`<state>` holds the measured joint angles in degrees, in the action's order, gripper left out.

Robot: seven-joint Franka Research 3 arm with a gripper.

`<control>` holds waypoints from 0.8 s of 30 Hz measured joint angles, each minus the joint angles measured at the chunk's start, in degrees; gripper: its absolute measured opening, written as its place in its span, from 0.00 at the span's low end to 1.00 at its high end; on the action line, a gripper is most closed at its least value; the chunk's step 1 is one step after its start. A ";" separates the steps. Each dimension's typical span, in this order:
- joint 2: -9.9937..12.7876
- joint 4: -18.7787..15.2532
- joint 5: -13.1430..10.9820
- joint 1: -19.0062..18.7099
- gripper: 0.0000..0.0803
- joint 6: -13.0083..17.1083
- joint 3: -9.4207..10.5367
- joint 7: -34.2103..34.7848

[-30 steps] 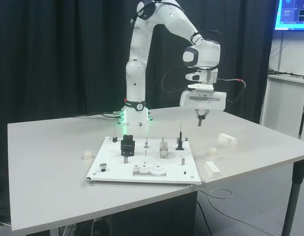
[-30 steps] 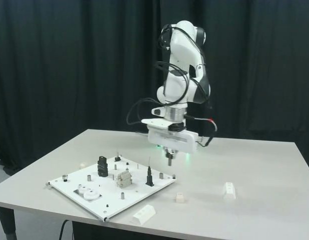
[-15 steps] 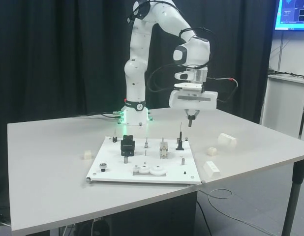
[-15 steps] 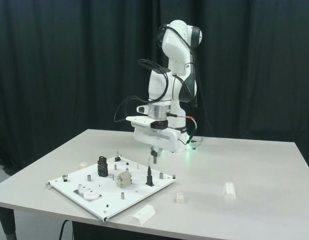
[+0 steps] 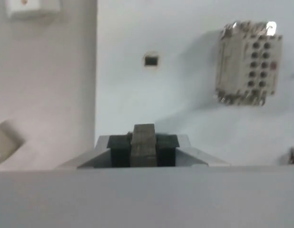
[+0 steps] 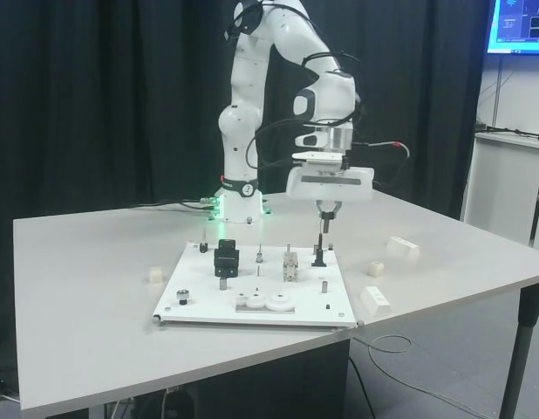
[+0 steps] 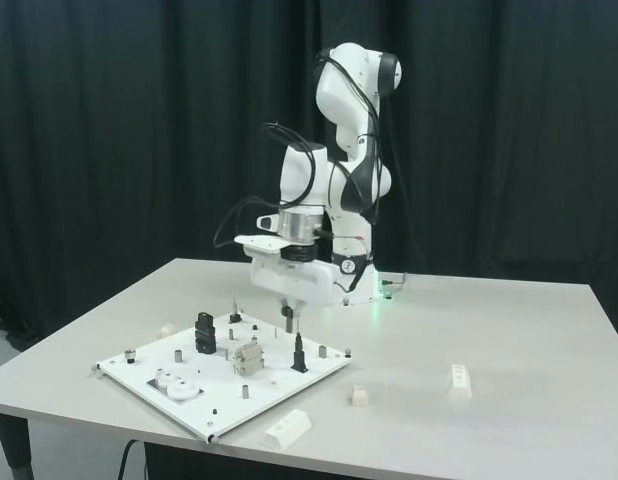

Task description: Insert square peg 3.

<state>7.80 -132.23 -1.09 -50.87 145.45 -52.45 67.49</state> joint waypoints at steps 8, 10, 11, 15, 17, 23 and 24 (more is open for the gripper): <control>1.89 -1.71 -0.71 2.31 0.14 5.63 0.50 -3.03; 2.56 -1.99 -1.12 2.77 0.14 6.63 0.83 -4.33; 2.90 -2.13 -1.41 3.01 0.14 7.12 1.06 -5.05; 4.31 -2.57 -3.76 4.35 0.14 8.82 2.62 -8.34; 5.10 -2.61 -5.28 5.26 0.14 9.50 3.69 -10.00; 7.20 -2.55 -10.00 8.56 0.14 11.65 7.60 -14.53; 7.45 -2.52 -10.65 9.16 0.14 12.00 8.24 -15.25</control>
<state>15.25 -134.76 -11.74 -41.71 157.45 -44.21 52.24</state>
